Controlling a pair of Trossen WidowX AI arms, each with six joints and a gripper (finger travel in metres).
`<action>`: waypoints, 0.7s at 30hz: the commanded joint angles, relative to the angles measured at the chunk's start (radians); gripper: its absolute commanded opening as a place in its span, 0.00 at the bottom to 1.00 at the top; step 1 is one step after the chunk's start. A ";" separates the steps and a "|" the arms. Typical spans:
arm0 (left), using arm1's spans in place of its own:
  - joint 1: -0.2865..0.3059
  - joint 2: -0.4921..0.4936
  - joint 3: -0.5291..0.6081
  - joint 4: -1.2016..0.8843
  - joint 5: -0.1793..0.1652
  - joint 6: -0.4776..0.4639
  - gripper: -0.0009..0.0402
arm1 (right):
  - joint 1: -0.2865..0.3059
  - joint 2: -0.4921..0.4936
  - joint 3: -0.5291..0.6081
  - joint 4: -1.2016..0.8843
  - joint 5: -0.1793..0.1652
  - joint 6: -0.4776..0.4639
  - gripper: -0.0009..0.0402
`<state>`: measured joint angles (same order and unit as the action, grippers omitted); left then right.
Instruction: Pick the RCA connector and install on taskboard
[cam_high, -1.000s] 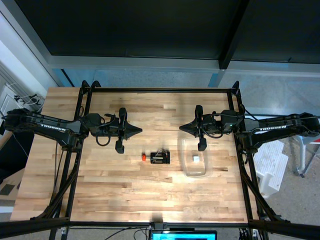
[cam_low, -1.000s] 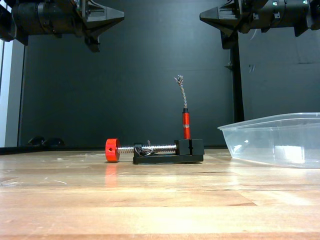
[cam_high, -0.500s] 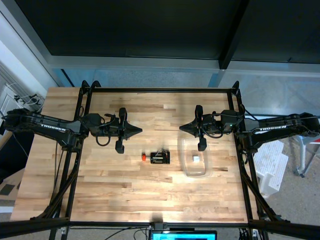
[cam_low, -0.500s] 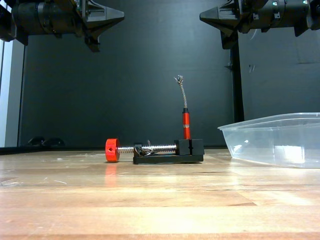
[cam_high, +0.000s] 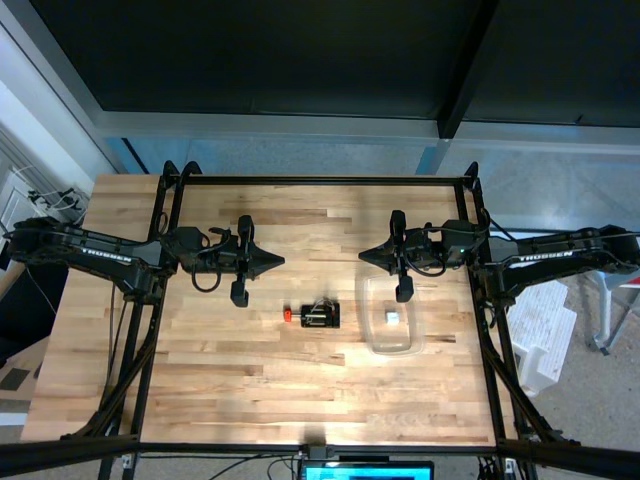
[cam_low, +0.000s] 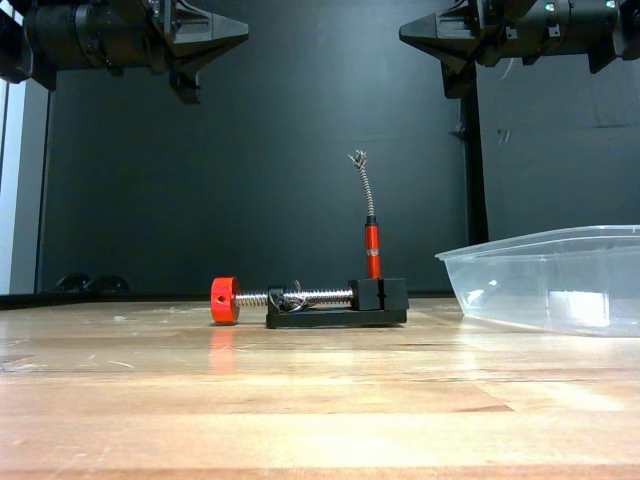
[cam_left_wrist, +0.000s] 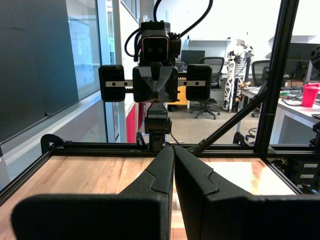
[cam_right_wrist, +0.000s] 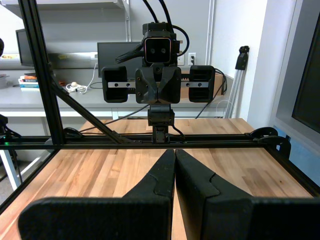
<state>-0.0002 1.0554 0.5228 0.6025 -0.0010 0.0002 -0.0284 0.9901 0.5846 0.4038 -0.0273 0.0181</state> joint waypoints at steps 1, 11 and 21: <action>0.000 0.000 0.000 0.000 0.000 0.000 0.02 | 0.000 0.000 0.000 0.000 0.000 0.000 0.02; 0.000 0.000 0.000 0.000 0.000 0.000 0.02 | 0.000 0.000 0.000 0.000 0.000 0.000 0.02; 0.000 0.000 0.000 0.000 0.000 0.000 0.02 | 0.000 0.000 0.000 0.000 0.000 0.000 0.02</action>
